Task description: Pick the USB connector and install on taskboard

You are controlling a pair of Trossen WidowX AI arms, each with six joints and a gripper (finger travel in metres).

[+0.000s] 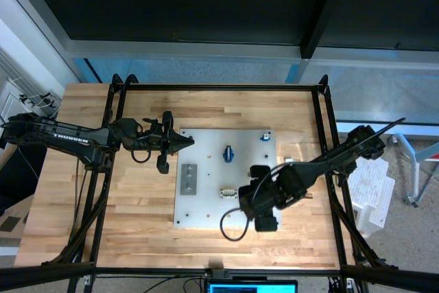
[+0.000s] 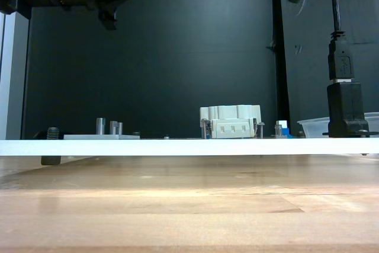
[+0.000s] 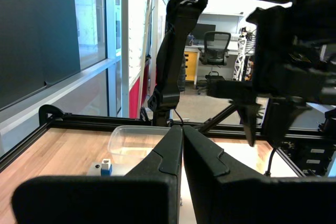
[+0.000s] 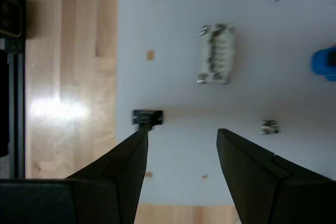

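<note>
The USB connector (image 2: 340, 57) stands upright in the small black part (image 2: 347, 108) at the near right edge of the taskboard (image 1: 206, 211). Its cable (image 1: 230, 228) rises from it and loops low by the board's near edge. Your right tool (image 4: 182, 132) hangs over that corner with its fingers spread wide and nothing between them. What looks like the plug sits just beside one fingertip, not in the gap. Your left tool (image 3: 182, 129) is pinched closed and empty, raised over the board's far left side and well apart from the work.

The step in hand looks like confirming the seat and letting go cleanly. A thin band of bare metal shows between plug and housing in the low view (it may be normal, but you cannot tell from here). If you press again, centre the gap over the plug body first, then push straight down. Any tilt would likely lever the housing. When you leave, lift vertically with the fingers wide and watch the cable, since a snag could pull the plug sideways.
</note>
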